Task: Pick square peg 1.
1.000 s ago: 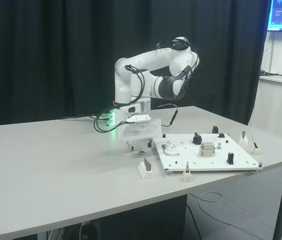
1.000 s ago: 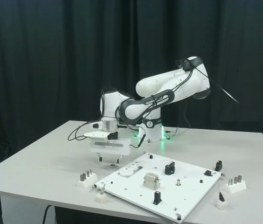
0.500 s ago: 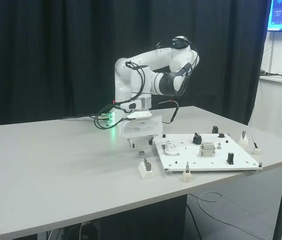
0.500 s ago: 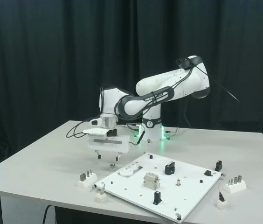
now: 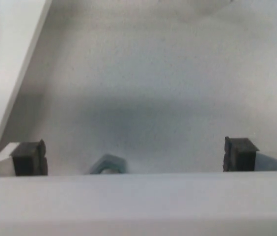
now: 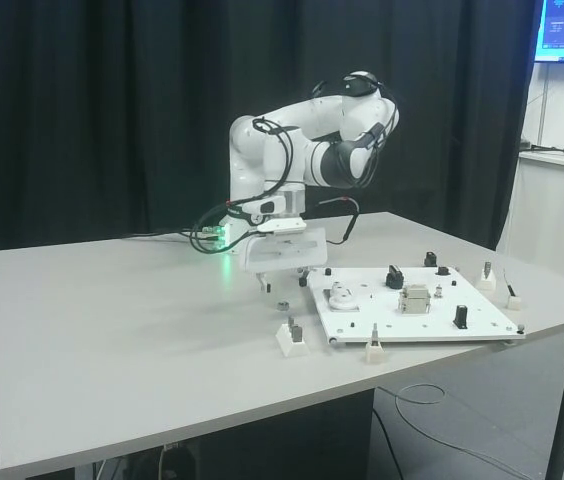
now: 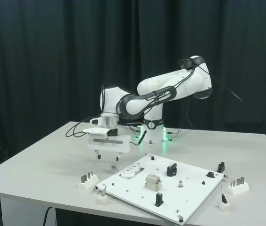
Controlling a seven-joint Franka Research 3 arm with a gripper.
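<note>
Right, from the wrist view I see the gripper (image 5: 134, 156) released. Its two black fingertips (image 5: 29, 158) stand wide apart over the bare grey table (image 5: 178, 98), with no contact on either pad. A small pale object (image 5: 108, 163) lies on the table between them, half hidden by the gripper body, and I can't tell what it is.

In the second room view the gripper (image 7: 108, 157) hangs above the table (image 7: 43, 160), fingers pointing down and clear of the surface. A small round part (image 7: 113, 166) sits on the table just below it. The first room view agrees: the gripper (image 6: 284, 283) is in the air, with that round part (image 6: 283, 304) underneath.

The dark pegs (image 7: 87, 177) stand upright in a small white holder (image 7: 87, 183) near the table's front edge. They are lower than the gripper, toward the front and apart from it, and nothing touches them. I take square peg 1 to be one of these pegs (image 6: 292, 326), but I can't tell which.

Just beside the holder lies the white board (image 7: 194, 193), which carries several small fixtures. A second holder with pegs (image 7: 237, 185) sits at its far end, well apart from the gripper. The white arm (image 7: 170, 87) arches back to its base, where a green light (image 7: 137, 137) glows.
</note>
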